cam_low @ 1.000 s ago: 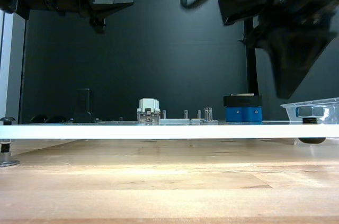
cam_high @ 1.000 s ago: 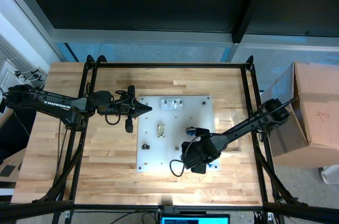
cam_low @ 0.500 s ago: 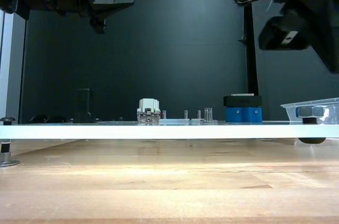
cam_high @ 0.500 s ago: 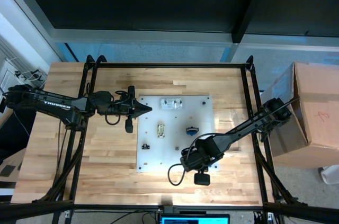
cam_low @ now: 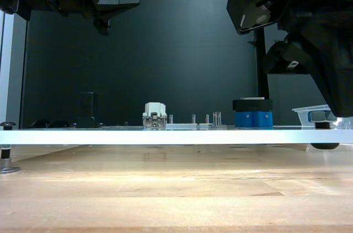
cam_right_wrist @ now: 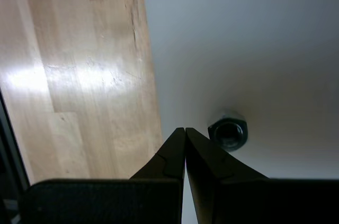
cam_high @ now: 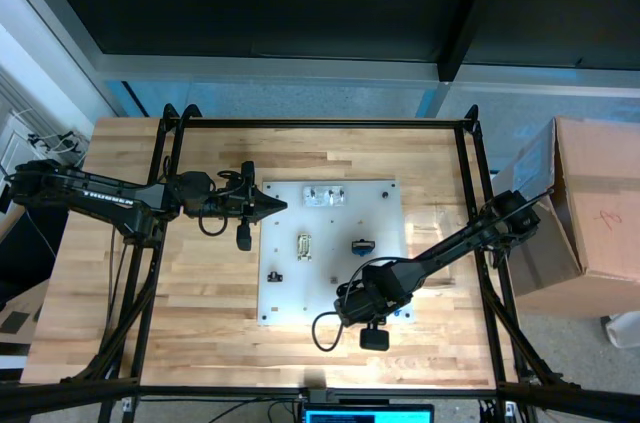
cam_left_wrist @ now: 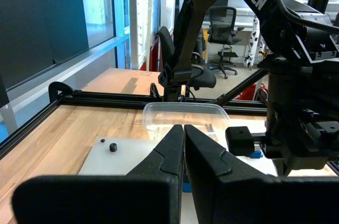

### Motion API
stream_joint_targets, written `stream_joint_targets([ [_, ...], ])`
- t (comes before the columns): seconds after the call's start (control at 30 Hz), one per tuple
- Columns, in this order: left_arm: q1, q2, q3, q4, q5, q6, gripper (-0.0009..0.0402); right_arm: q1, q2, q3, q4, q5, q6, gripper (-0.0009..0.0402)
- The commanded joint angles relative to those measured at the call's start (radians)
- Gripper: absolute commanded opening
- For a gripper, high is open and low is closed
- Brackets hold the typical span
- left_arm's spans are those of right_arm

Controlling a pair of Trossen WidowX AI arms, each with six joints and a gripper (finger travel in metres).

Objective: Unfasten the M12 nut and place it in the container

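Here, high view: the left gripper [cam_high: 274, 205] hangs over the far left edge of the white board [cam_high: 300, 293], well apart from the working corner. The right gripper [cam_high: 365, 305] points down at the board's near right edge. The arm covers the M12 nut in this view.

Low view: the left gripper [cam_low: 135, 0] is held high above the board, fingers together to a point. The right gripper [cam_low: 341, 106] comes down just in front of the nut [cam_low: 320, 115]. The nut is a small silver hexagon on its stud [cam_low: 321, 125], whose dark base shows beneath it. The clear container [cam_low: 306, 110] stands behind, so the nut only seems to lie within it.

Left wrist view: the left gripper [cam_left_wrist: 183, 128] is closed on nothing, and the container [cam_left_wrist: 185, 108] appears empty. It sits close to the stud, probably so that the carry is short.

Right wrist view: the right gripper [cam_right_wrist: 184, 131] has its fingers pressed together and empty, with the tips just beside the nut [cam_right_wrist: 228, 128]. The nut shows six grey flats around a dark centre, seated on the stud and not yet removed. By judgement, the fingers must part before they can take hold of it.
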Motion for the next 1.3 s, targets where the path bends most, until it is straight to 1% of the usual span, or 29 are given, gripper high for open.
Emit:
stream_joint_targets([
  [0.03,0.000,0.000,0.000,0.000,0.000,0.000,0.0000,0.000,0.001,-0.003,-0.042,0.045,0.001,0.0000],
  [0.07,0.000,0.000,0.000,0.000,0.000,0.000,0.0000,0.000,0.000,-0.002,-0.069,0.084,0.005,0.0000],
  [0.13,0.000,0.000,0.000,0.000,0.000,0.000,0.0000,0.000,-0.003,0.008,-0.137,0.193,0.024,0.0000],
  [0.17,0.000,0.000,0.000,0.000,0.000,0.000,0.0000,0.000,-0.008,0.012,-0.166,0.230,0.039,0.0000],
  [0.23,0.000,0.000,0.000,0.000,0.000,0.000,0.0000,0.000,-0.017,0.021,-0.196,0.245,0.039,0.0000],
  [0.37,0.000,0.000,0.000,0.000,0.000,0.000,0.0000,0.000,-0.041,0.021,-0.195,0.243,0.054,0.0000],
  [0.43,0.000,0.000,0.000,0.001,0.000,0.000,0.0000,0.000,-0.055,0.021,-0.189,0.224,0.063,0.0000],
  [0.57,0.000,0.000,0.000,0.000,0.000,0.000,0.0000,0.000,-0.077,0.026,-0.164,0.109,0.062,0.0000],
  [0.63,0.000,0.000,0.000,0.000,0.000,0.000,0.0000,0.000,-0.084,0.029,-0.154,0.063,0.062,0.0000],
  [0.73,0.000,0.000,0.000,0.000,0.000,0.000,0.0000,0.001,-0.084,0.029,-0.114,0.030,0.062,0.0000],
  [0.87,0.000,0.000,0.000,0.000,0.000,0.000,0.0000,0.004,-0.072,0.026,-0.076,0.023,0.066,0.0000],
  [0.93,0.000,0.000,0.000,0.000,0.000,0.000,0.0000,0.005,-0.065,0.026,-0.061,0.006,0.064,0.0000],
  [1.0,0.000,0.000,0.000,0.000,0.000,0.000,0.0000,0.005,-0.058,0.026,-0.043,0.008,0.076,0.0000],
  [1.07,0.000,0.000,0.000,0.000,0.000,0.000,0.0000,0.005,-0.056,0.026,-0.030,0.017,0.144,0.0000],
  [1.17,0.000,0.000,0.000,0.000,0.000,0.000,0.0000,0.005,-0.056,0.033,-0.034,0.061,0.329,0.0000],
  [1.23,0.000,0.000,0.000,0.000,0.000,0.000,0.0000,0.005,-0.056,0.042,-0.036,0.060,0.435,0.0004],
  [1.3,0.000,0.000,0.000,0.000,0.000,0.000,0.0000,0.009,-0.056,0.043,-0.041,0.056,0.509,0.0015],
])
